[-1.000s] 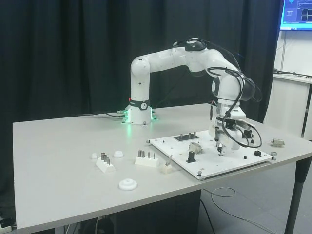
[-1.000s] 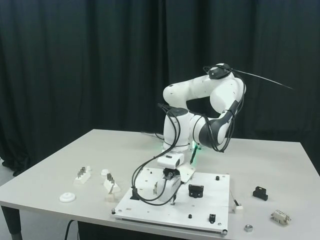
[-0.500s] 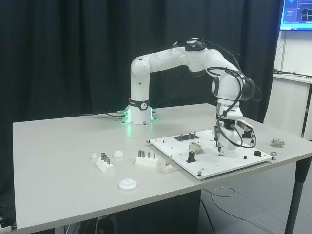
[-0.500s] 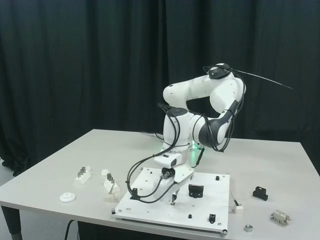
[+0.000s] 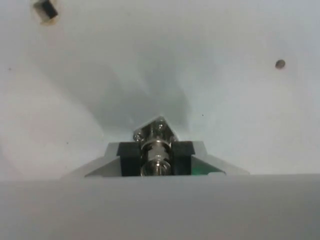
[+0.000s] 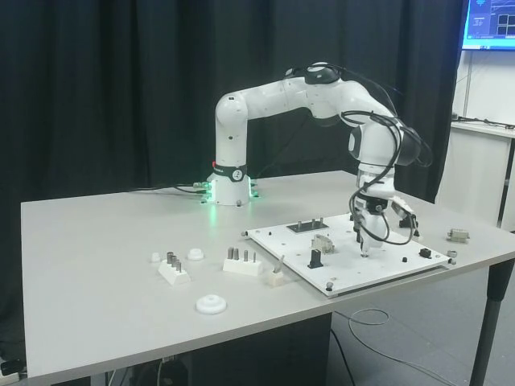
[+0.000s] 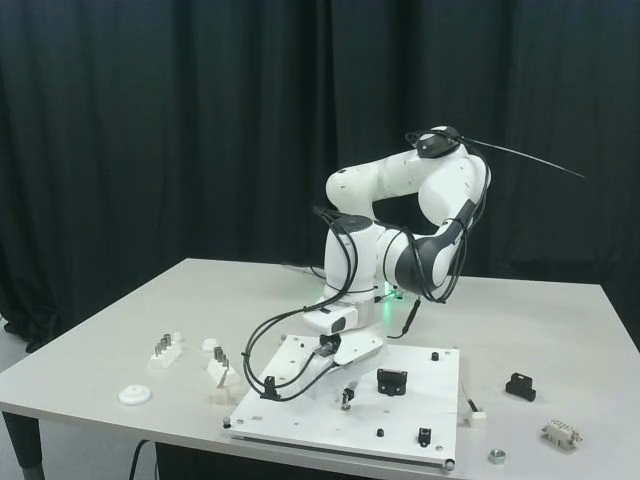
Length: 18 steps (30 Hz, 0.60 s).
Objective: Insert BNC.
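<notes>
A metal BNC plug (image 5: pixel 156 156) stands upright on the white board (image 6: pixel 378 269), over a small metal socket flange (image 5: pixel 156 126). My gripper (image 5: pixel 156 161) points straight down and is shut on the plug, with a black pad (image 5: pixel 128 156) pressed against each side. In the first room view the gripper (image 6: pixel 364 240) is over the board's right half and the plug (image 6: pixel 366 251) touches the board. The second room view shows the same gripper (image 7: pixel 343 384) and plug (image 7: pixel 346 400) near the board's middle. A black cable loops from the wrist.
On the board stand a black bracket (image 6: pixel 315 257) and a black plate with pegs (image 6: pixel 304 227). Left of the board lie two white pin holders (image 6: pixel 173 268), (image 6: pixel 243 263) and a white disc (image 6: pixel 212 304). A grey connector (image 7: pixel 560 433) and a black part (image 7: pixel 518 386) lie beyond the board.
The wrist has turned about its vertical axis while the fingers stayed on the plug at the same spot on the board. The cable loop swung around with it.
</notes>
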Motion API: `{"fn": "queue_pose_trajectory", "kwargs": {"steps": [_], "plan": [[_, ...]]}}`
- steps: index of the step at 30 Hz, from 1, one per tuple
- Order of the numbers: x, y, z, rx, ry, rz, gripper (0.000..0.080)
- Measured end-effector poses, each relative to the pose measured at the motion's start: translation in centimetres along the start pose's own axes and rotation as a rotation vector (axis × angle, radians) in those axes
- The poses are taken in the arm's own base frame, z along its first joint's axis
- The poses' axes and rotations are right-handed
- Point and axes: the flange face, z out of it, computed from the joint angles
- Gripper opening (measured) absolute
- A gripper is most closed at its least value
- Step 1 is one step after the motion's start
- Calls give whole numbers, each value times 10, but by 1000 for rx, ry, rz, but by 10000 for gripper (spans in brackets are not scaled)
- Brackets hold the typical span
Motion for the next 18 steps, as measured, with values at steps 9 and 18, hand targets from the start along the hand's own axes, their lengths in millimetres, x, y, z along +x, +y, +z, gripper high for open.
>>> {"fn": "queue_pose_trajectory", "kwargs": {"steps": [9, 18], "plan": [[0, 2, 0, 13, 1, 124, 122], [0, 3, 0, 23, 3, 274, 122]]}}
